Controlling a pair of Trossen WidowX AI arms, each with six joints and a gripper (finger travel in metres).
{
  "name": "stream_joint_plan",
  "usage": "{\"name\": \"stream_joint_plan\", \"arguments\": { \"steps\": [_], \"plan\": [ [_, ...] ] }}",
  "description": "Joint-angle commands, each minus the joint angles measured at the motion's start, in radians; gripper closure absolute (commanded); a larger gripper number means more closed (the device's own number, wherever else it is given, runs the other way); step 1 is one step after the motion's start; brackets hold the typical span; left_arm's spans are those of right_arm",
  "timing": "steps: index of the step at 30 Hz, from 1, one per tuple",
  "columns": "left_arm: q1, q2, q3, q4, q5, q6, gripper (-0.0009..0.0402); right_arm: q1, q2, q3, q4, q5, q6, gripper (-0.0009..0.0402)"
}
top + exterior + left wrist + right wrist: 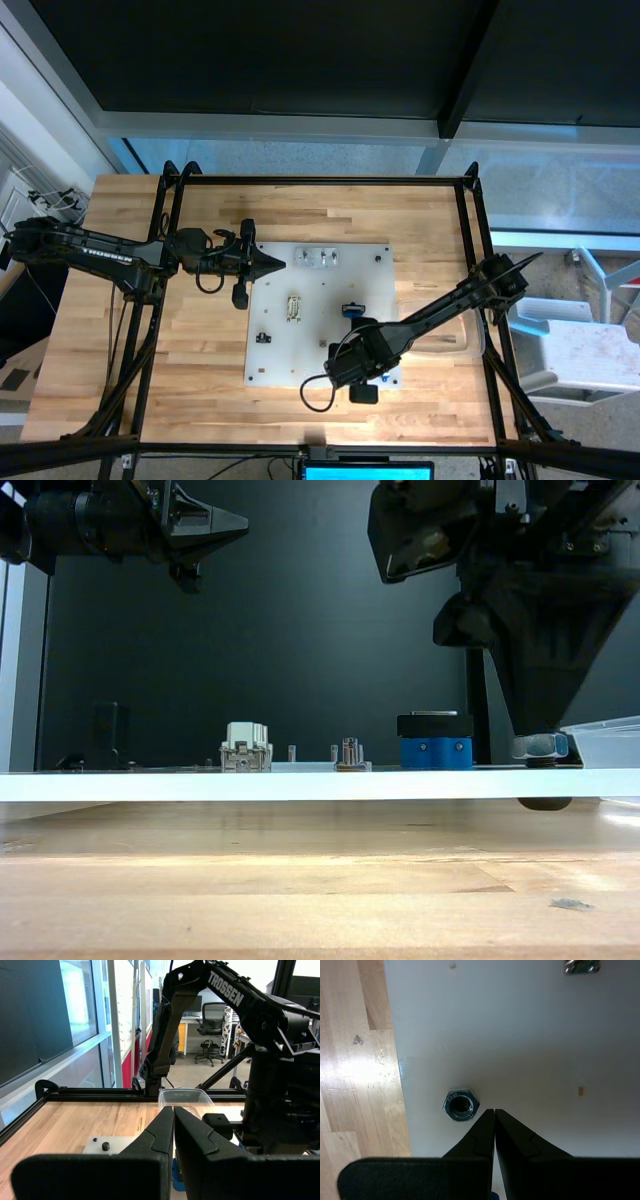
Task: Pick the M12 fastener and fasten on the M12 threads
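High view first: my left pincer (283, 266) hangs by the far left edge of the white board (300, 335), above the pale wooden counter (150, 380). My right pincer (380, 372) points down over the board's near right edge, and its black bulk hides whatever lies beneath.

Low view: the right arm's black wedge tapers down to the small silver M12 nut (540, 746). It sits raised on a short dark stub, so it's on its stud, in front of the clear tray (605, 742).

Left wrist view: smooth black fingers pressed together, nothing between them.

Right wrist view: fingers together here too, and empty. The hexagonal nut, dark in the bore, sits just beside the tips on the matte board.
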Motion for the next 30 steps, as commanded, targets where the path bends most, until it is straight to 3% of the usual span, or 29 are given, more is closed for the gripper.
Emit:
{"name": "stream_joint_plan", "arguments": {
  "steps": [1,4,5,8,9,10,15,22,26,30],
  "plan": [
    [0.0,0.0,0.0,0.0,0.0,0.0,0.0393,0.002,0.005,-0.004,0.009,0.0,0.001,0.0393],
    [0.0,0.0,0.0,0.0,0.0,0.0,0.0393,0.002,0.004,-0.004,0.012,-0.013,0.0,0.0393],
    [0.0,0.0,0.0,0.0,0.0,0.0,0.0393,0.002,0.003,-0.003,0.012,-0.05,-0.003,0.0393],
    [0.0,0.0,0.0,0.0,0.0,0.0,0.0393,0.002,0.0,-0.003,0.014,-0.269,-0.054,0.0393],
    [0.0,0.0,0.0,0.0,0.0,0.0,0.0393,0.002,0.0,-0.003,0.014,-0.312,-0.063,0.0393],
    [0.0,0.0,0.0,0.0,0.0,0.0,0.0393,0.002,0.0,-0.003,0.013,-0.327,-0.065,0.0393],
    [0.0,0.0,0.0,0.0,0.0,0.0,0.0393,0.002,-0.002,-0.003,0.008,-0.304,-0.063,0.0393],
    [0.0,0.0,0.0,0.0,0.0,0.0,0.0393,0.002,-0.011,-0.003,0.004,-0.15,-0.036,0.0393],
    [0.0,0.0,0.0,0.0,0.0,0.0,0.0393,0.0,-0.014,-0.003,-0.004,-0.032,0.016,0.0393],
    [0.0,0.0,0.0,0.0,0.0,0.0,0.0393,0.0,-0.011,-0.004,-0.01,0.019,0.054,0.0393]
  ]
}}
